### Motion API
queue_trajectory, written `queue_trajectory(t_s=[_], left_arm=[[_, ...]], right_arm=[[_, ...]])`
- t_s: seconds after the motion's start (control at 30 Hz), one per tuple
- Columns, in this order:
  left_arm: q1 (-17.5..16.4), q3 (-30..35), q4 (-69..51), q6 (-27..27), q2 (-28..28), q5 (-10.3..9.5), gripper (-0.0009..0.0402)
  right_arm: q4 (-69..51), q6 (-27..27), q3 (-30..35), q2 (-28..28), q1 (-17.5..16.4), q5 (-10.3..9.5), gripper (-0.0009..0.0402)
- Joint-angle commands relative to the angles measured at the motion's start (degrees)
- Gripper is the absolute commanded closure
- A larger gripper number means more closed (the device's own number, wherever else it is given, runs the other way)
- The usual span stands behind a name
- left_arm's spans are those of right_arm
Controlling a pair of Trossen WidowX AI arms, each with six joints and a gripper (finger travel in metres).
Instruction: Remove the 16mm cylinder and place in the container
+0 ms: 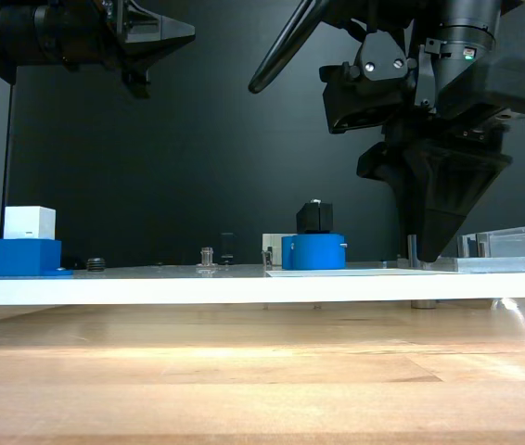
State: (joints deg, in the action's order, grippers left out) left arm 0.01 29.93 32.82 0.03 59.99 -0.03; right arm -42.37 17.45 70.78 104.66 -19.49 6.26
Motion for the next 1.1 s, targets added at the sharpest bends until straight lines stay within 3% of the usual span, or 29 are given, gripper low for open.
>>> queue_trajectory(t_s=[0.03,0.23,1.1], left_arm=[[-0.02,0.02,0.02,0.02,0.02,0.02,0.0393],[0.0,0.02,0.02,0.02,0.02,0.02,0.0393],[0.0,0.02,0.02,0.02,0.02,0.0,0.0393]], right_arm=[[-0.17,0.02,0.0,-0.11,0.02,0.11,0.0353],[-0.17,0.04,0.0,-0.22,0.0,0.02,0.0395],[-10.75,-0.13,4.31,-9.86,0.31,0.22,0.0387]])
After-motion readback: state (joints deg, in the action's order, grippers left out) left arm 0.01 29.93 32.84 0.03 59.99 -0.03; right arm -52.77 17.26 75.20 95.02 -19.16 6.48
